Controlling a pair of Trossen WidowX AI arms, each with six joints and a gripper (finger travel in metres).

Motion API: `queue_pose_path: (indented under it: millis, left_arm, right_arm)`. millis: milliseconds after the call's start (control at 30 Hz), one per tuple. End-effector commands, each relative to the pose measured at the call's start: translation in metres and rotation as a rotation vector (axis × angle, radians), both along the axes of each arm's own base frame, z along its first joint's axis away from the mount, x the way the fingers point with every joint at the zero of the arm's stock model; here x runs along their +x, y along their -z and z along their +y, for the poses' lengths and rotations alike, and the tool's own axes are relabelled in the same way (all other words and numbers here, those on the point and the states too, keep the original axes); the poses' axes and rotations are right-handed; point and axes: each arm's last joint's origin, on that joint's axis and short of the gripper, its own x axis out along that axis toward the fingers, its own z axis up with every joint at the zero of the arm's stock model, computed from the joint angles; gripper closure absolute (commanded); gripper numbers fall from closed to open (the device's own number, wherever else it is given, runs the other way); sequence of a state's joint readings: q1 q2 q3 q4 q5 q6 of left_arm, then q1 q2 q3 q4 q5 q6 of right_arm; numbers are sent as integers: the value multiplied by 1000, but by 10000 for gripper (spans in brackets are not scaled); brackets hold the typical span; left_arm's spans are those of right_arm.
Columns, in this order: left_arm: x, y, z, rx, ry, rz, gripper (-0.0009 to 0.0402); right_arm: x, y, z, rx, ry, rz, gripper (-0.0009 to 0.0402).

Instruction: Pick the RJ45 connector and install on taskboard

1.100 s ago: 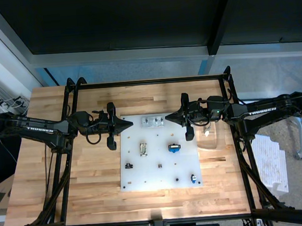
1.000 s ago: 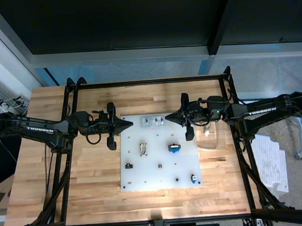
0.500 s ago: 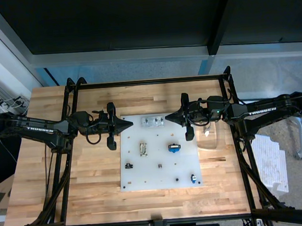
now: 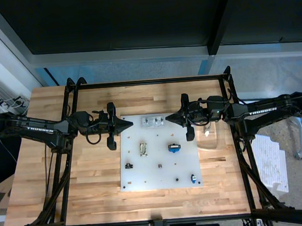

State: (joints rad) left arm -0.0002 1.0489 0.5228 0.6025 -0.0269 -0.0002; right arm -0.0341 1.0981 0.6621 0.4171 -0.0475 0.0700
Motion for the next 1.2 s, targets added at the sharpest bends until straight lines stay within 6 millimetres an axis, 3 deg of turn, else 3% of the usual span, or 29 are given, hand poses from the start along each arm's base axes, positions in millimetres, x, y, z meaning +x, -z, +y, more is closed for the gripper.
queue_pose_path:
  millis: [33,767,1200]
  left_arm:
    - [0,0,0,0,0,0,393]
    - [0,0,0,0,0,0,393]
    - [0,0,0,0,0,0,393]
  right_arm:
    - [-6,-2,0,10,-6,62,393]
    - [-74,-26,2,10,5,568,393]
    - [-110,-37,-1,33,134,882,393]
